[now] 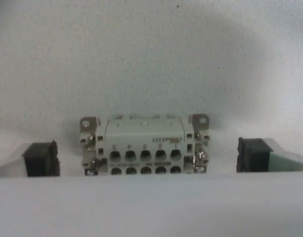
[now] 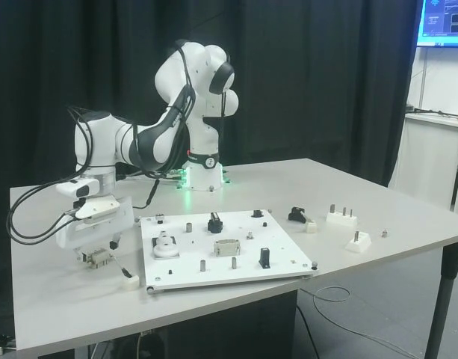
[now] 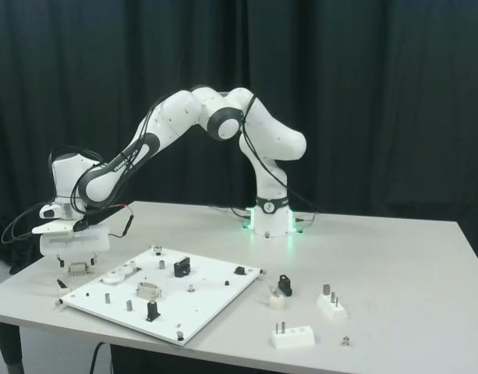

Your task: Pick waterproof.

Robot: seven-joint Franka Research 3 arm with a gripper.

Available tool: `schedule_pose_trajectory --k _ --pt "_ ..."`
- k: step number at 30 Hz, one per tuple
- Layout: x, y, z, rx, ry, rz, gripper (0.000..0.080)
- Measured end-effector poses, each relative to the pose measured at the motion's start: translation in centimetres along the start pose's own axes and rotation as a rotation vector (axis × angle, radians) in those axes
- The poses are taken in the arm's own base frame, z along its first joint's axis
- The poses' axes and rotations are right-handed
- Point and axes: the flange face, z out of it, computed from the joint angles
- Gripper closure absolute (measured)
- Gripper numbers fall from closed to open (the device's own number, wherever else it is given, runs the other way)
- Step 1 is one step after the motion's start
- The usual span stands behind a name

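The waterproof connector (image 1: pixel 144 145) is a grey-white block with two rows of round sockets and metal tabs at its corners. It rests on the grey table, left of the white board, also seen in the first room view (image 2: pixel 95 257) and the second room view (image 3: pixel 76 268). My gripper (image 1: pixel 146 157) is open and lowered over it. One black fingertip (image 1: pixel 41 159) stands on each side of the connector, the other fingertip (image 1: pixel 253 154) opposite, both apart from it.
A white board (image 2: pixel 281 262) with several small black, white and metal parts lies just right of the connector. A small white piece (image 2: pixel 129 282) lies near the board's front corner. White pin blocks (image 2: pixel 341 218) and a black part (image 2: pixel 296 215) sit further right.
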Motion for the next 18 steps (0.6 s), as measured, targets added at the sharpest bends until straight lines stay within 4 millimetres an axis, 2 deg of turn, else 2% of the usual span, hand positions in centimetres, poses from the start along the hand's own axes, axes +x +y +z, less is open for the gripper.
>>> schedule_pose_trajectory --k 18 --pt "0.23 0.05 1.01 0.012 -0.001 0.000 0.0003"
